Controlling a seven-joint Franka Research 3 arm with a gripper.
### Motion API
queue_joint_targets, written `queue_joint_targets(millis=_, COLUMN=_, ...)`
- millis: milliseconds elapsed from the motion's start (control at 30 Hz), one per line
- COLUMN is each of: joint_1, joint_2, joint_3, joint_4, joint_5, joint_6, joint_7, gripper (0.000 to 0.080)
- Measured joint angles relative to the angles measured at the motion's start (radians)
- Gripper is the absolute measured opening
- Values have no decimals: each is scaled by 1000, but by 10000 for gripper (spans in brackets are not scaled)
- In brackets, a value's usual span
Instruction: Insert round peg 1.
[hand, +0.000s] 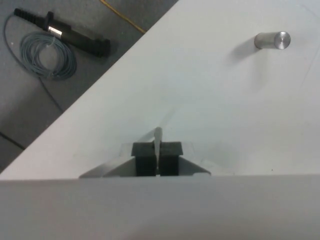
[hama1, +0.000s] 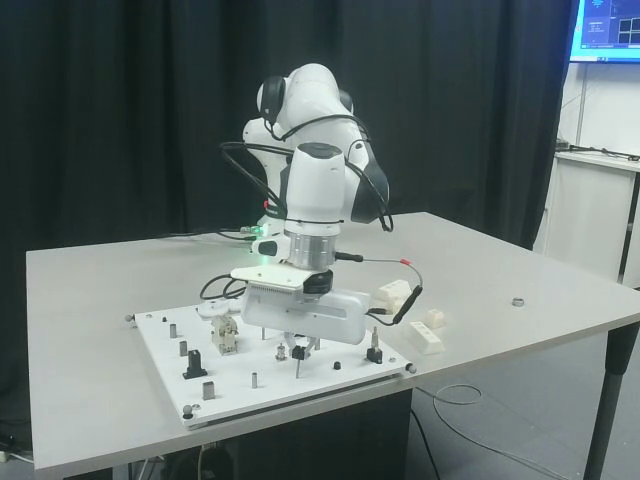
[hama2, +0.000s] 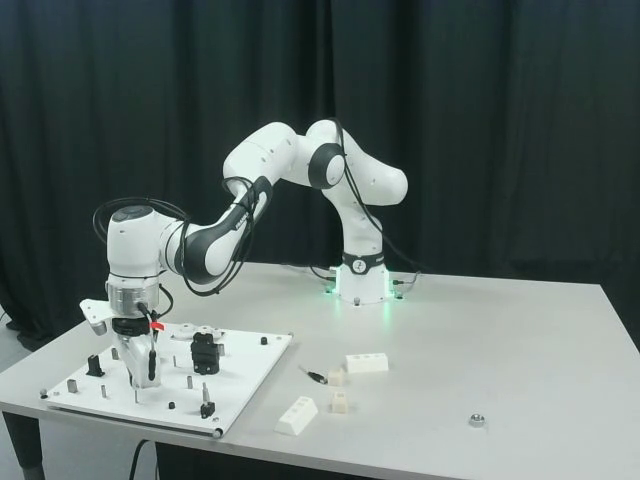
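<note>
My gripper (hand: 157, 150) is shut on a thin grey round peg (hand: 158, 142) that stands upright between the black fingertips (hand: 143, 156). It hangs low over the front part of the white board (hand: 210, 100). In the first room view the peg (hama1: 298, 366) points straight down from the gripper (hama1: 298, 350), its tip at or just above the board (hama1: 300, 395). Whether the tip touches the board or sits in a hole I cannot tell. The second room view shows the gripper (hama2: 137, 372) over the board's (hama2: 245, 380) left part.
A short metal post (hand: 272, 40) stands on the board a little away from the peg. Black fixtures (hama1: 194, 364) and small pins rise from the board around it. White blocks (hama1: 424, 334) and a small nut (hama1: 518, 300) lie on the grey table. A coiled cable (hand: 47, 55) lies on the floor.
</note>
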Motion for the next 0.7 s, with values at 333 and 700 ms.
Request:
queue_joint_targets(millis=333, joint_1=0, joint_2=0, joint_3=0, joint_4=0, joint_5=1, joint_6=0, joint_7=-12, gripper=14)
queue_joint_targets(millis=700, joint_1=6, joint_2=0, joint_3=2, joint_4=2, joint_5=12, joint_6=-1, joint_7=-20, gripper=14)
